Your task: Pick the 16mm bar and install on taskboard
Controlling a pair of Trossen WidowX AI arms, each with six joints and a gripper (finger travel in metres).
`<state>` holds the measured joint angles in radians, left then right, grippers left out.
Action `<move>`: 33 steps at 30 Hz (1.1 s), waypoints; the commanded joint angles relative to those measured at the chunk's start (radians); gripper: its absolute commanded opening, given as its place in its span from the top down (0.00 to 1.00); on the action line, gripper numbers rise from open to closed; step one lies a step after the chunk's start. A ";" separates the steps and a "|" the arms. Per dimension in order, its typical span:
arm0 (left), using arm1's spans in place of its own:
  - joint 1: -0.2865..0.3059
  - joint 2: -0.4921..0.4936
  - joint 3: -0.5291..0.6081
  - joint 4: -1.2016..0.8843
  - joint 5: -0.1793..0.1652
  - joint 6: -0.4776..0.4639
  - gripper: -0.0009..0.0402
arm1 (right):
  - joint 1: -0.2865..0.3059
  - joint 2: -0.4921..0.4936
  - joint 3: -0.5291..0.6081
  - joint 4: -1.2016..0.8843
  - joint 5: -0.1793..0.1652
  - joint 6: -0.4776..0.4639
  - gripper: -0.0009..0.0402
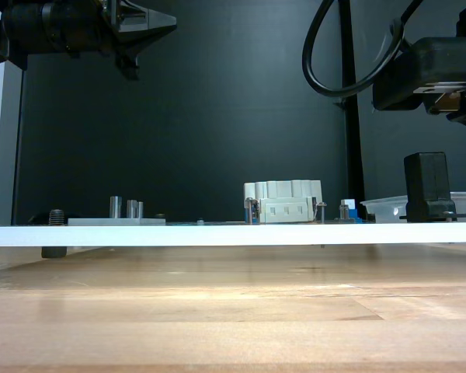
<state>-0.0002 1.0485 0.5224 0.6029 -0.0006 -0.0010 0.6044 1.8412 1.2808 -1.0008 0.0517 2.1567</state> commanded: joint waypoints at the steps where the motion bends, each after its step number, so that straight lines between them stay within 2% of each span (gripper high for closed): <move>1: 0.000 0.000 0.000 0.000 0.000 0.000 0.98 | 0.000 -0.006 0.005 0.001 0.001 0.000 0.73; 9: 0.000 0.000 0.000 0.000 0.000 0.000 0.98 | 0.000 -0.028 0.014 -0.010 0.002 -0.002 0.50; 15: 0.000 0.000 0.000 0.000 0.000 0.000 0.98 | 0.000 -0.069 0.014 -0.014 0.008 -0.002 0.39; 24: 0.000 0.000 0.000 0.000 0.000 0.000 0.98 | -0.001 -0.140 0.014 -0.038 0.008 -0.002 0.37; 29: 0.000 0.000 0.000 0.000 0.000 0.000 0.98 | -0.001 -0.147 0.079 -0.166 0.010 -0.004 0.38; 33: 0.000 0.000 0.000 0.000 0.000 0.000 0.98 | -0.002 -0.147 0.111 -0.201 0.039 -0.017 0.38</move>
